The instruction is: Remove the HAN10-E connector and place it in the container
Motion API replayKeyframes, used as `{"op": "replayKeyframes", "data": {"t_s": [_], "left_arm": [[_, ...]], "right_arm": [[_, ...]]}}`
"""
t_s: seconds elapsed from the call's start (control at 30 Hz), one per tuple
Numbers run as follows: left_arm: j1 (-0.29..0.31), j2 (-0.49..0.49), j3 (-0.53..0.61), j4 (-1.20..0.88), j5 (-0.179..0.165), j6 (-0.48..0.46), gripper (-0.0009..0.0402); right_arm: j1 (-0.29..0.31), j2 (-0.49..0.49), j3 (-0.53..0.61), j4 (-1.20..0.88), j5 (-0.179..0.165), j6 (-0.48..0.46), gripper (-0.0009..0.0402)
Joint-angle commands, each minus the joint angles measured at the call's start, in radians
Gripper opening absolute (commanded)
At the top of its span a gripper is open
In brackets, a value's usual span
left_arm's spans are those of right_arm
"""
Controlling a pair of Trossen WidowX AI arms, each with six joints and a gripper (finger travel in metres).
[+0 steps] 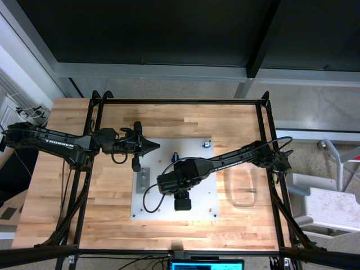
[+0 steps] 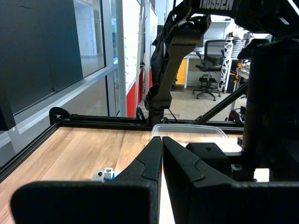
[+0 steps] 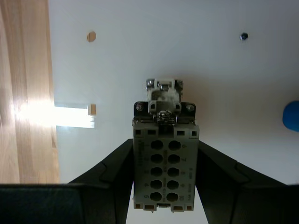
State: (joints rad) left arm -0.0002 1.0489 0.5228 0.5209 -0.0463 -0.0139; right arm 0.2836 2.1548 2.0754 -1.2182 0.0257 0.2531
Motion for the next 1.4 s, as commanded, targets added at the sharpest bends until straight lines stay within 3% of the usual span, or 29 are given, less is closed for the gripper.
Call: {"op": "replayKeyframes", "data": {"t_s": [0.03, 0.93, 1.4], "left_arm": [[0.000, 0.000, 0.000, 0.000, 0.000, 0.000, 0.0000], [0.000, 0.000, 0.000, 0.000, 0.001, 0.000, 0.0000], [0.000, 0.000, 0.000, 0.000, 0.000, 0.000, 0.0000]], "right_arm": [[0.001, -0.034, -0.046, 0.002, 0.000, 0.000, 0.0043], [0.009, -0.598, -0.819, 0.175, 0.009, 0.217, 0.0043], [0.031, -0.859, -1.108, 0.183, 0.008, 0.350, 0.0043]]}}
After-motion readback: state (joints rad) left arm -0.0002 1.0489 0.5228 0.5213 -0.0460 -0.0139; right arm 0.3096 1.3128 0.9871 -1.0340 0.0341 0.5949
